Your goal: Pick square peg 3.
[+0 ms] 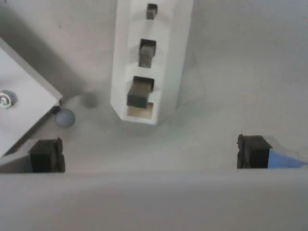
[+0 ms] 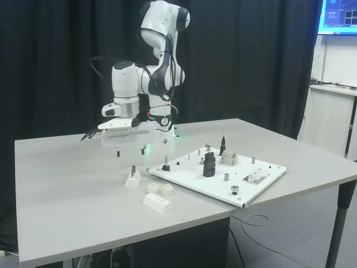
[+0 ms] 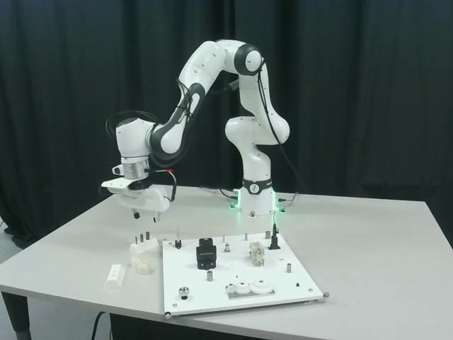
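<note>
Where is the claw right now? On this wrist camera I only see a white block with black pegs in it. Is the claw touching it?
Observer: No. The gripper hangs in the air above the peg holder, with a clear gap between them.
Visitor: Is that block alone on the table?
Observer: No. A large white board carrying many small parts lies right beside it.
Visitor: Anything else close by?
Observer: Two more white blocks sit on the grey table, nearer its front edge than the peg holder.
</note>
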You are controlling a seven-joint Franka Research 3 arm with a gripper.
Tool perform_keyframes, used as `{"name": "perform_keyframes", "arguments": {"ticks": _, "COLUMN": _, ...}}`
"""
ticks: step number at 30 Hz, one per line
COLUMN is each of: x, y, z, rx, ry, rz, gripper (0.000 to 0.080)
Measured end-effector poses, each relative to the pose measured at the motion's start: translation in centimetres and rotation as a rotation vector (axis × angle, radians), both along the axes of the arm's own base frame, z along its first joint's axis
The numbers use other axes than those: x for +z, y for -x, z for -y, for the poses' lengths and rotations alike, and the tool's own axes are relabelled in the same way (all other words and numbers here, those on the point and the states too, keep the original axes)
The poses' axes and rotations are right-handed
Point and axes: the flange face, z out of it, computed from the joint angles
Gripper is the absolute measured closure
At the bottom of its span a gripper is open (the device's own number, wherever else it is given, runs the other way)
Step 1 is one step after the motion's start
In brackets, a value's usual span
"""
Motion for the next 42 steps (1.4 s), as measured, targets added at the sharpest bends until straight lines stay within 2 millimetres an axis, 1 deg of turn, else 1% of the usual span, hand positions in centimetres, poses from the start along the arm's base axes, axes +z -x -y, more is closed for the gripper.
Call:
{"name": "perform_keyframes", "arguments": {"ticks": 4, "x": -0.4, "y": -0.2, "z": -0.8, "rx": -0.029, "ry": 0.015, "rz": 0.005, "gripper": 0.0003}}
{"name": "perform_keyframes", "arguments": {"ticks": 9, "x": -0.6, "y": -0.5, "z": -1.5, "rx": -0.105, "ry": 0.022, "rz": -0.002, "gripper": 0.0003}}
{"name": "perform_keyframes", "arguments": {"ticks": 19, "x": -0.8, "y": -0.6, "z": -1.9, "rx": -0.239, "ry": 0.033, "rz": -0.009, "gripper": 0.0003}}
{"name": "perform_keyframes", "arguments": {"ticks": 29, "x": -1.1, "y": -0.4, "z": -1.9, "rx": -0.249, "ry": 0.053, "rz": 0.009, "gripper": 0.0003}}
{"name": "perform_keyframes", "arguments": {"ticks": 42, "x": -2.2, "y": 0.6, "z": -2.4, "rx": -0.235, "ry": 0.099, "rz": 0.045, "gripper": 0.0003}}
